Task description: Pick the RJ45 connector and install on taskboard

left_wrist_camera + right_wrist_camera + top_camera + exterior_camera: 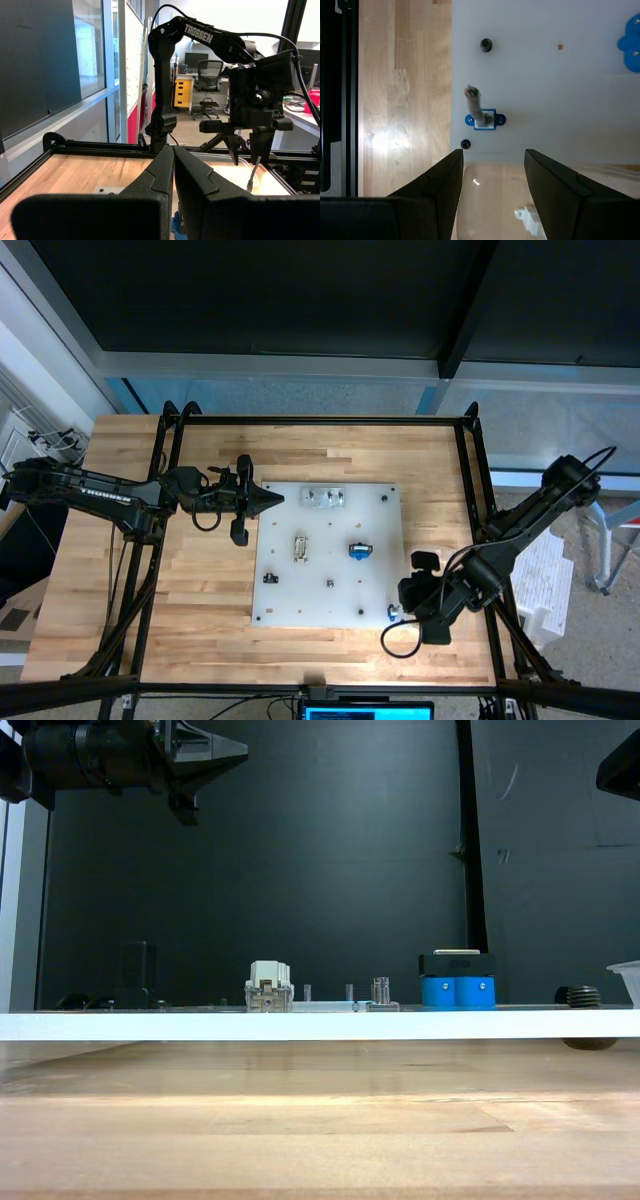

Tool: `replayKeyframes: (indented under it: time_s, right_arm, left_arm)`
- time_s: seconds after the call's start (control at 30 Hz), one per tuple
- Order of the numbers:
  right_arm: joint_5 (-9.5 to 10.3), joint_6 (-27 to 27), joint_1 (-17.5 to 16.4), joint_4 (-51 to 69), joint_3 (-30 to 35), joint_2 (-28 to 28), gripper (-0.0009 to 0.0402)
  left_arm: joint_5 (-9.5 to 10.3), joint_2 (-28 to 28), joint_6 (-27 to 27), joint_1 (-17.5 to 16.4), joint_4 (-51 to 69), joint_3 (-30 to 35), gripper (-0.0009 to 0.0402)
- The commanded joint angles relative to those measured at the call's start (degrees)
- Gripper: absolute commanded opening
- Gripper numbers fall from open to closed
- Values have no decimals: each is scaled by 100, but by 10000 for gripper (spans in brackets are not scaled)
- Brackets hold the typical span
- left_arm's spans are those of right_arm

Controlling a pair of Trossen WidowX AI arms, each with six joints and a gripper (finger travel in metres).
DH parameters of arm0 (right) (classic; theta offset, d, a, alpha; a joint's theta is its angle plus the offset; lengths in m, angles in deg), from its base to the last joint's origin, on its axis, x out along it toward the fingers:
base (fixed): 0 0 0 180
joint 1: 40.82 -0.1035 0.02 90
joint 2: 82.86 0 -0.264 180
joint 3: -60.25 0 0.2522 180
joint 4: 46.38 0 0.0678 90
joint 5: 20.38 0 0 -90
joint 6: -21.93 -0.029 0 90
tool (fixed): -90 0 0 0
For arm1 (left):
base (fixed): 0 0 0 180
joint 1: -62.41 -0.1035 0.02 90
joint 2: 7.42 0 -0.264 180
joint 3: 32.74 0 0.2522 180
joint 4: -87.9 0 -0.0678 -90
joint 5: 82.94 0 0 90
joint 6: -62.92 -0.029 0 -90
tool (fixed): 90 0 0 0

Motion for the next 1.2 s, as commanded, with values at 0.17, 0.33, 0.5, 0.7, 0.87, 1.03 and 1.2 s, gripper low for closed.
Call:
replayKeyframes:
  time_s: [0.17, 0.33, 0.5, 0.7, 0.87, 1.03, 1.2]
  right_arm:
    - [-7, 417, 466, 208, 4, -400, 169]
    - [-9, 951, 953, 203, 4, -623, 169]
    - [-9, 1318, 1565, 199, 4, -778, 169]
    - [-11, 1976, 2247, 142, 4, -863, 138]
    - [0, 2549, 2695, -170, 4, -879, 60]
    - [120, 3130, 3132, -435, 4, -918, 5]
    - [590, 3598, 3663, -817, 4, -925, -2]
  left_arm:
    - [-2, 0, -2, 0, -2, 2, 0]
    - [-2, 0, -2, 0, -2, 2, 0]
    - [-2, 0, -2, 0, -2, 2, 0]
    - [-2, 0, -2, 0, -2, 2, 0]
    - [-2, 0, -2, 0, -2, 2, 0]
    - [-2, 0, -2, 0, -2, 2, 0]
    - [-2, 0, -2, 0, -2, 2, 0]
